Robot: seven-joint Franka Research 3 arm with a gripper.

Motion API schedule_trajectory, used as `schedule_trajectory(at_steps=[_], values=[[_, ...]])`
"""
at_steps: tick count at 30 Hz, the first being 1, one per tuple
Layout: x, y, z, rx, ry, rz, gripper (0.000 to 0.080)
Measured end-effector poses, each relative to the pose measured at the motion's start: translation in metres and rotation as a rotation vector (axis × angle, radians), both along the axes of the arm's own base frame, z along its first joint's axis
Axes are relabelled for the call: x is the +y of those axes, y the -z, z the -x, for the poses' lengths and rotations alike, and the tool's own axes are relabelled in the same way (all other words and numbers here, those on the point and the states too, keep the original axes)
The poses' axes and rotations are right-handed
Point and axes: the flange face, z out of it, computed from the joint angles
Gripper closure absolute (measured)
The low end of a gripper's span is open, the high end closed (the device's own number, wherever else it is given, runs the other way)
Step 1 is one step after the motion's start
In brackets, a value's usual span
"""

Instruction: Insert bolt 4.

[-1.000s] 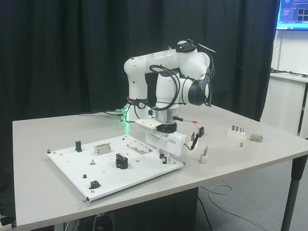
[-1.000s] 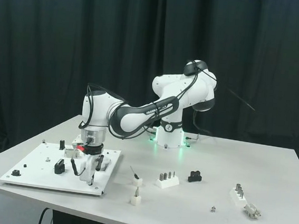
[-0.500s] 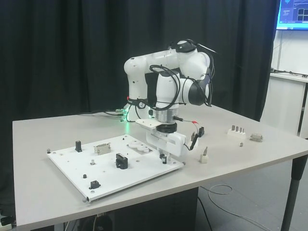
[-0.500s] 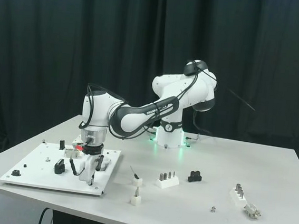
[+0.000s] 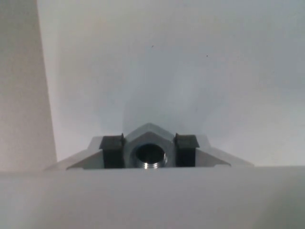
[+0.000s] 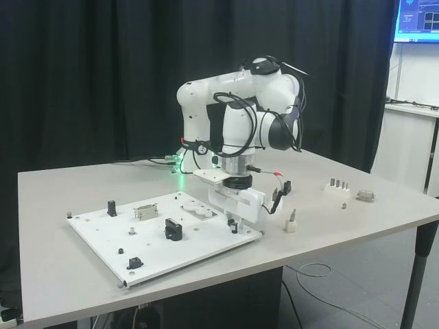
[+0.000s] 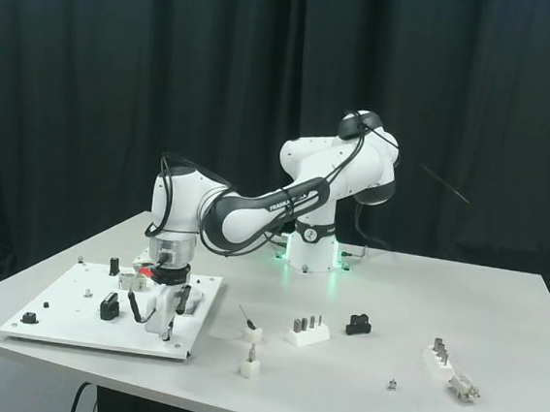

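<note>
The gripper (image 5: pixel 149 151) pinched the bolt (image 5: pixel 149 153) between its black pads (image 5: pixel 111 151), low over the white board (image 6: pixel 171 245) near its edge. Any tilt or offset risked cross-threading or jamming at the hole.

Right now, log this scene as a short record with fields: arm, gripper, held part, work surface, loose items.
arm: white Franka arm reaching from its base down to the white board
gripper: gripper low over the board's near corner
held part: hex-shaped metal part with a threaded bore, clamped between two black finger pads
work surface: grey table
loose items: white block with upright pins, black bracket, small connector
</note>
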Motion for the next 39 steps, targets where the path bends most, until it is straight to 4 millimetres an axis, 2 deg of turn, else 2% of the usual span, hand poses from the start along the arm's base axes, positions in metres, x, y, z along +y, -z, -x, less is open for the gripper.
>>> schedule_trajectory(at_steps=[24, 25, 33, 34, 39], values=[[0.001, 0.000, 0.000, -0.001, 0.010, -0.001, 0.0578], [0.001, 0.000, 0.000, -0.001, 0.012, -0.001, 0.0497], [0.004, -0.005, -0.001, 0.005, 0.020, 0.017, 0.0497], [0.005, -0.007, -0.001, 0.006, 0.022, 0.021, 0.0040], [0.009, -0.015, -0.003, 0.010, 0.028, 0.042, 0.0040]])
